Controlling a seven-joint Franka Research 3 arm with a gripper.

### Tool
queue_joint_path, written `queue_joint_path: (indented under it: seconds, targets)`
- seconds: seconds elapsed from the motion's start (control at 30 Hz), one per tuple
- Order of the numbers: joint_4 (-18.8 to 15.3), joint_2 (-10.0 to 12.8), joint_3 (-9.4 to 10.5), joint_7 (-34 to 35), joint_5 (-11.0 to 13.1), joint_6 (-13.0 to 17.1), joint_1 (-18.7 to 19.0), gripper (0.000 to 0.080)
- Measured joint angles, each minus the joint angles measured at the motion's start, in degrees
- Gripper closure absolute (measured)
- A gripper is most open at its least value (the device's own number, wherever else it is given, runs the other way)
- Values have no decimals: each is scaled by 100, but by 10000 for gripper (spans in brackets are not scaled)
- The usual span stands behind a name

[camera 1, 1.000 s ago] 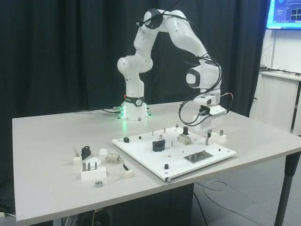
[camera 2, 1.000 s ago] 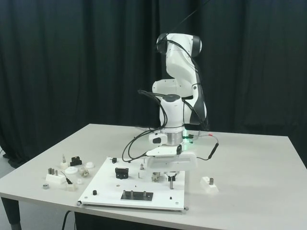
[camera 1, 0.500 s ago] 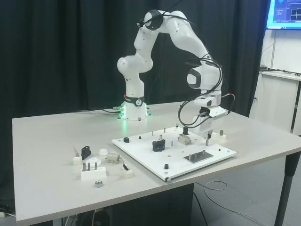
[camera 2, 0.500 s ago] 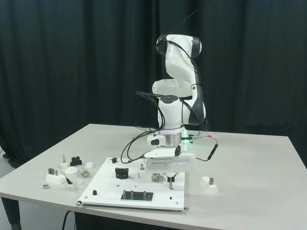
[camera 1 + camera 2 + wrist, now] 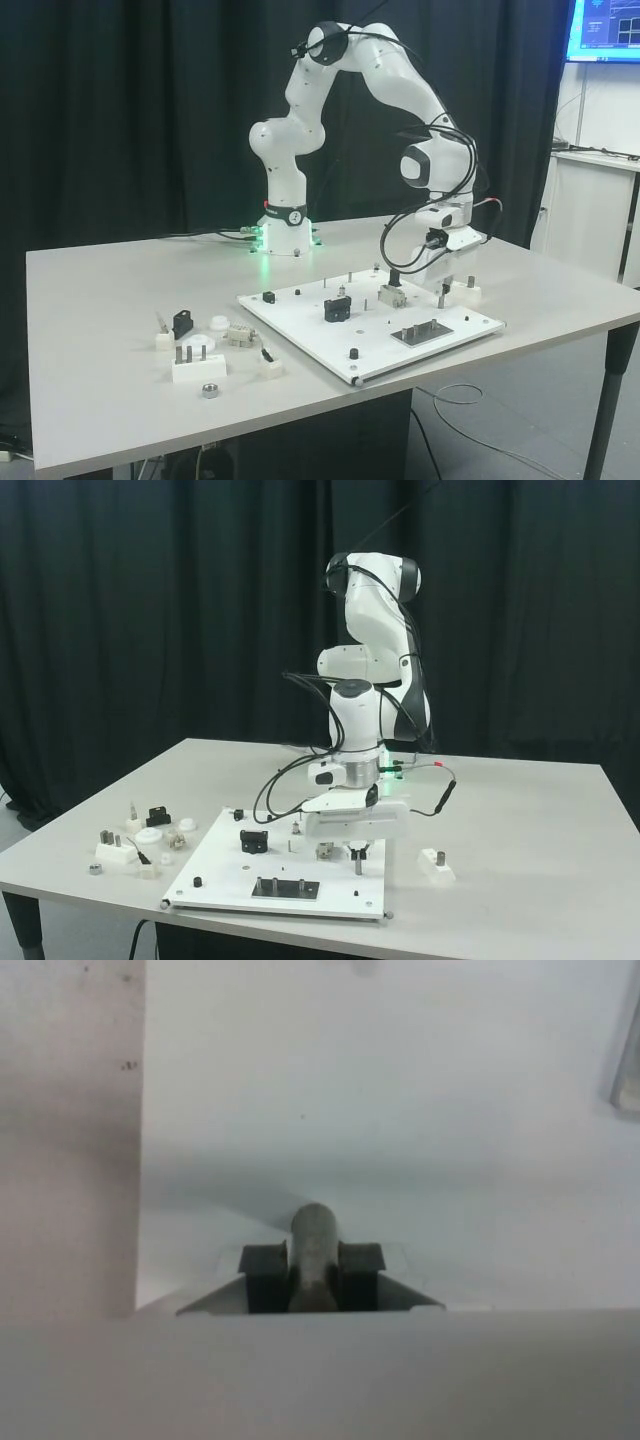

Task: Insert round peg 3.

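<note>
My gripper (image 5: 443, 288) hangs over the far right part of the white board (image 5: 300, 328), just above its surface. It is shut on a grey round peg (image 5: 314, 1250), which stands upright between the black pads (image 5: 262, 1275). In the second room view the gripper (image 5: 354, 856) holds the peg (image 5: 355, 864) with its tip near the board (image 5: 225, 880), close to the board's right edge. Whether the tip touches the board cannot be told. A grey plate (image 5: 420, 333) with short pegs lies on the board's front part.
A small white holder block (image 5: 466, 290) sits on the table just right of the board. On the board stand a black part (image 5: 337, 310) and a connector (image 5: 391, 294). Several loose parts (image 5: 200, 352) lie on the table at the left.
The wrist has shifted a little across the board, leftward in the second room view, with the peg still held. Nothing else has moved.
</note>
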Motion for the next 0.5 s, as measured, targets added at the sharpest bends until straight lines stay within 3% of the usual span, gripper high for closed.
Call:
queue_joint_path:
  seconds: [0.5]
  targets:
    - [17,2,18,-35,-6,-50,30,700]
